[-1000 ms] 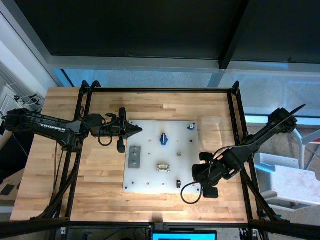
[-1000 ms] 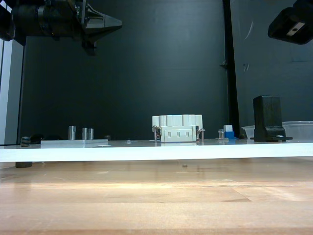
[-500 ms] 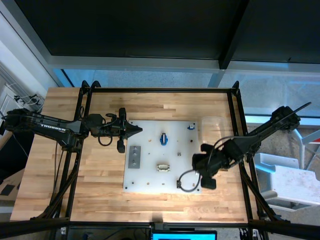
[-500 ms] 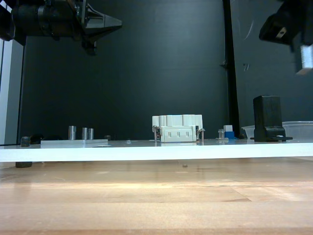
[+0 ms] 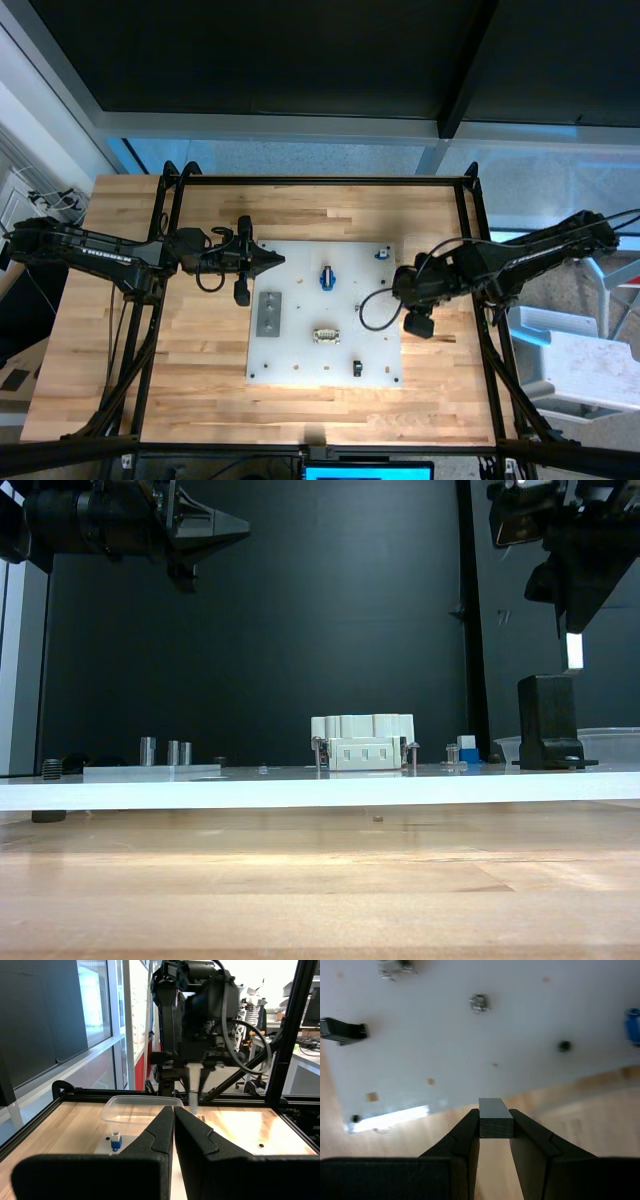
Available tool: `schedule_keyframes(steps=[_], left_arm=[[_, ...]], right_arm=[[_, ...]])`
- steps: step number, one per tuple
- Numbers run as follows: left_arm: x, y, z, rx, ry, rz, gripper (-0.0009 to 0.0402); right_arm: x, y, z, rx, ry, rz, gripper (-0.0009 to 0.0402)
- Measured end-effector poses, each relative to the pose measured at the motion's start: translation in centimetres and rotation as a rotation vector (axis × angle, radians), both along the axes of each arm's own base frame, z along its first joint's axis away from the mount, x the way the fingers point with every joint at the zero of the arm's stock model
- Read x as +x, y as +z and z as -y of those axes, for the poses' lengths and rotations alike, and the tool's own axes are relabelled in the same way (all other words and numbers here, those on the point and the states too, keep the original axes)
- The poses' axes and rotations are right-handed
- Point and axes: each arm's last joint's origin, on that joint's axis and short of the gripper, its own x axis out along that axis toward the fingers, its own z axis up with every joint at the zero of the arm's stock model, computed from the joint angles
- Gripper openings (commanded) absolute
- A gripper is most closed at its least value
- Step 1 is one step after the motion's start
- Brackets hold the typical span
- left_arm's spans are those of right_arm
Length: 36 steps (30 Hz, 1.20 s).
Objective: Pick the 16mm bar from the taskboard and place it in the container
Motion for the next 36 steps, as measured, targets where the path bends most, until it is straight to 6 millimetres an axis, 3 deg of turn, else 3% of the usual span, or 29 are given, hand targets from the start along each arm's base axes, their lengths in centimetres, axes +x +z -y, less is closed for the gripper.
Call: schedule_keyframes(steps=[14,28,36], left_arm=[[0.0,0.0,0.0,0.0,0.0,-0.001,0.0],[0.0,0.0,0.0,0.0,0.0,0.0,0.0],[0.0,0.0,0.0,0.0,0.0,-0.001,0.0]], right_arm=[[-1.1,-0.2,4.1,-0.056,-0.056,-0.077,0.0034],[-3.3,-2.5,6.6,-0.061,-0.155,-0.131,0.0035],[-4.0,-3.9,8.2,-0.059,-0.229,-0.172,0.006]])
